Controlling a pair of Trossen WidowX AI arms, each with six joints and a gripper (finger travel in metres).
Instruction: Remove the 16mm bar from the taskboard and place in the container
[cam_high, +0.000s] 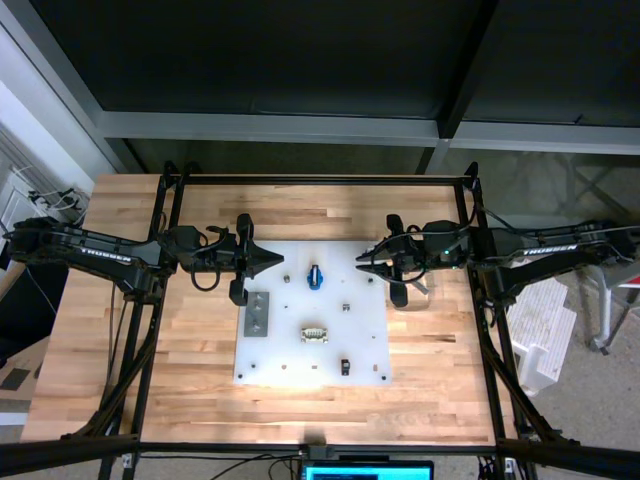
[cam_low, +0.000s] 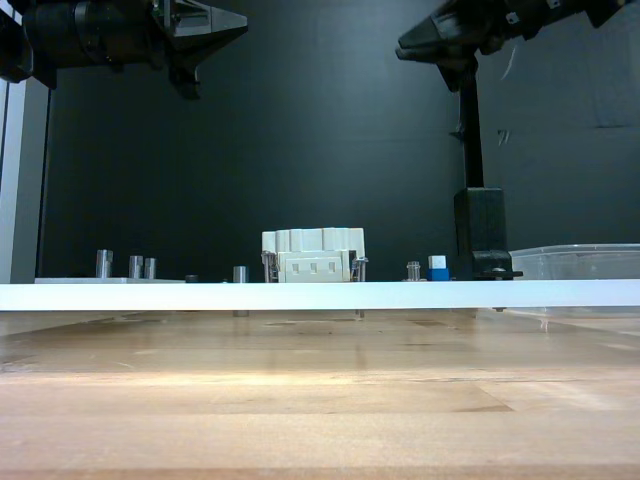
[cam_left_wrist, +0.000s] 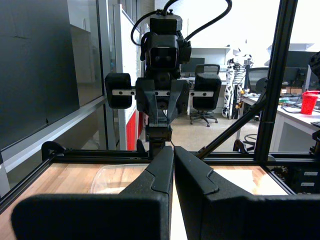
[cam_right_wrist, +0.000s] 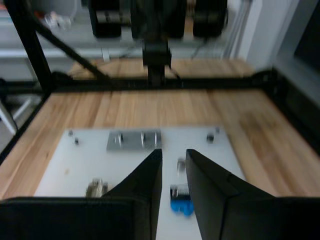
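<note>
Overhead, two black robot arms reach in over a white board (cam_high: 370, 350) on a wooden table. The left gripper (cam_high: 278, 262) hangs high above the board's far left edge, its fingers pressed together on nothing. The right gripper (cam_high: 360, 262) hangs equally high over the far right part, fingers a little apart and empty. The bar is probably one of the short metal pegs (cam_low: 103, 262) standing upright in a grey block (cam_high: 258, 318) at the board's left side; which peg, I cannot tell. It looks like solid metal: stiff, smooth, likely slippery and heavy for its size, best pinched across its upper end and drawn straight up. A clear plastic box (cam_high: 425, 292) sits just off the board's right edge, below the right arm. The low view alone shows how far the pegs rise and how high both grippers hang. The right wrist view shows the block (cam_right_wrist: 134, 140) across the board, beyond a blue knob (cam_right_wrist: 181, 206). The left wrist view shows the box (cam_left_wrist: 117, 177) but none of the pegs.
</note>
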